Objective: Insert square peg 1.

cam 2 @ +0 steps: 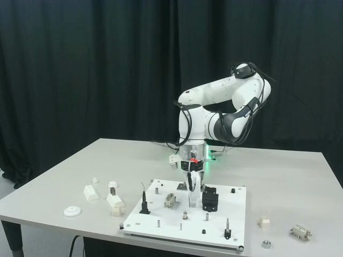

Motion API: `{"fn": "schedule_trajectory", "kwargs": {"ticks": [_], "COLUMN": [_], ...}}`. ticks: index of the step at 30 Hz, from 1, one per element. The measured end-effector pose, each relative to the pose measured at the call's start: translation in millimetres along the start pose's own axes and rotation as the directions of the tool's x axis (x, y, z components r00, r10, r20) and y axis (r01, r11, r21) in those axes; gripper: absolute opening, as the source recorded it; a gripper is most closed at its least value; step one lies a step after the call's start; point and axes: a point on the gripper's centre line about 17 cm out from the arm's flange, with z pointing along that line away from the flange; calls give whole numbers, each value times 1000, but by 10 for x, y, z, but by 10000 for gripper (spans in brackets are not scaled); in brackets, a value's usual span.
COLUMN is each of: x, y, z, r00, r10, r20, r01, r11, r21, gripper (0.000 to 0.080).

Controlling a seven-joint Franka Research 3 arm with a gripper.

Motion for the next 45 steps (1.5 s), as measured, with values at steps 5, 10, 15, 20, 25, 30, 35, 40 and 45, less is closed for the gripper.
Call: {"fn": "schedule_trajectory", "kwargs": {"ticks": [5, 10, 15, 20, 25, 30, 35, 40, 45], "x": [-5, -13, -25, -43, -52, -34, 9, 51, 100], "y": [-8, -17, -23, -31, -36, -34, -19, -19, -15], "z": [-2, -5, -7, -18, -53, -117, -193, -253, -267], "r00": [1000, 1000, 1000, 1000, 1000, 1000, 1000, 1000, 1000], "r10": [-1, -2, 1, 2, 1, 3, 9, 15, 24], "r20": [0, -1, -2, -3, -4, -5, -6, -6, -5], "r01": [1, 2, -1, -2, -1, -3, -9, -15, -24], "r11": [1000, 1000, 1000, 1000, 1000, 1000, 1000, 1000, 1000], "r21": [1, 4, 5, 7, 9, 10, 8, 9, 10], "gripper": [800, 800, 800, 800, 800, 800, 800, 800, 800]}}
